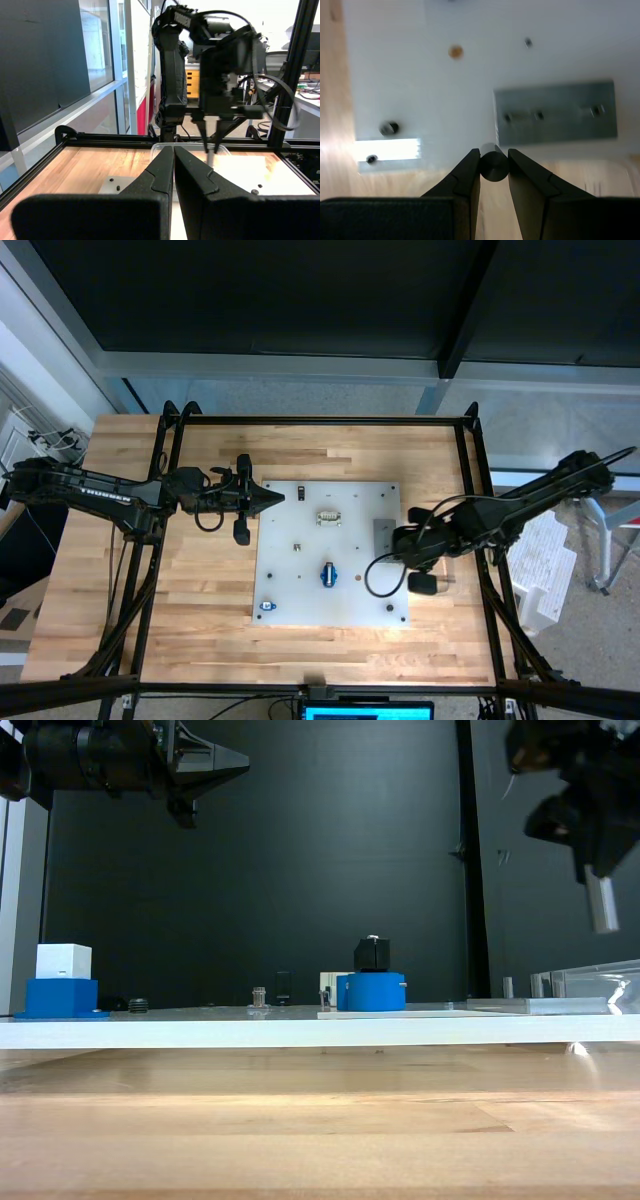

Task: Remove the 16mm cylinder and place in the container

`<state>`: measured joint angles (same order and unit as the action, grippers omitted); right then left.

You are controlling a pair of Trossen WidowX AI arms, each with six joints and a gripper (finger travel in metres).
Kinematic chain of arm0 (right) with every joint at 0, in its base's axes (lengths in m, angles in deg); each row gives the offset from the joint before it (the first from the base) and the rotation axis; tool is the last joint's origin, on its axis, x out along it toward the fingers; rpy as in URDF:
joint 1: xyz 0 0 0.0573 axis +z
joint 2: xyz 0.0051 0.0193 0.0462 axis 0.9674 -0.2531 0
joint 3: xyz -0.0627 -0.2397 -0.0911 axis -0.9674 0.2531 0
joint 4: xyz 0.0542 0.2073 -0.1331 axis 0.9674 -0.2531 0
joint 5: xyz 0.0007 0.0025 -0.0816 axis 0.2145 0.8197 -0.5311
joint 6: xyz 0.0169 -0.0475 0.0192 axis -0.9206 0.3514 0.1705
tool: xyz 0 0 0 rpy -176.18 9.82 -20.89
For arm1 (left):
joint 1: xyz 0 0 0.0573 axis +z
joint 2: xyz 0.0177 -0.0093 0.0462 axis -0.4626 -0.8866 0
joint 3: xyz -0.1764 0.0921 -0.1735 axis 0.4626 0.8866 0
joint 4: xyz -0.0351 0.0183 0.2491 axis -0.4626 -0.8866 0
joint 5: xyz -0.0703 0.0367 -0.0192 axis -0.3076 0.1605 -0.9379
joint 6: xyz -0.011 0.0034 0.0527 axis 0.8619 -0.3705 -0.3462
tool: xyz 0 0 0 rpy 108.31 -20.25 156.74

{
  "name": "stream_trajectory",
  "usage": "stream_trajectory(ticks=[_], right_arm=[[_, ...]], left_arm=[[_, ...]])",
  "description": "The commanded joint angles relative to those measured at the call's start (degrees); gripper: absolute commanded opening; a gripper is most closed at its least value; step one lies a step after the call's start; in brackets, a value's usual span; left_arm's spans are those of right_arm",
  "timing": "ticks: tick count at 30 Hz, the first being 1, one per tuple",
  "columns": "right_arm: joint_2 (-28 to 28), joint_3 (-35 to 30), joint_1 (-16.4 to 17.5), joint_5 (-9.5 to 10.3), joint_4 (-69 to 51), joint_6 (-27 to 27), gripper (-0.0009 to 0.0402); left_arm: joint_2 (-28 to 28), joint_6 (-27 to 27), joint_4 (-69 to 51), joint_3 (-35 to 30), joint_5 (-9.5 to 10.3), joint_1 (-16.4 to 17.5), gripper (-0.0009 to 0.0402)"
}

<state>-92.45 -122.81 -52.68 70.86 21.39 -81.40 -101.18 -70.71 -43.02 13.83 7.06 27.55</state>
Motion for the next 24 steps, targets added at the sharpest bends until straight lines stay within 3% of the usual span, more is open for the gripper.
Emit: stream_trajectory(ticks=[1, 11, 24], right_arm=[[4.04, 3.96, 0.37, 0.07, -0.52, -0.72, 0.0009], [12.17, 12.24, 0.92, 0.07, -1.81, -1.92, 0.0017], [12.83, 13.92, 1.01, 0.00, -1.62, -1.81, 0.0150]], left_arm=[[0.00, 0.00, 0.02, 0.00, -0.02, 0.00, 0.0000], [0.00, 0.00, 0.02, 0.00, -0.02, 0.02, 0.0000], [0.00, 0.00, 0.02, 0.00, -0.02, 0.00, 0.0000]])
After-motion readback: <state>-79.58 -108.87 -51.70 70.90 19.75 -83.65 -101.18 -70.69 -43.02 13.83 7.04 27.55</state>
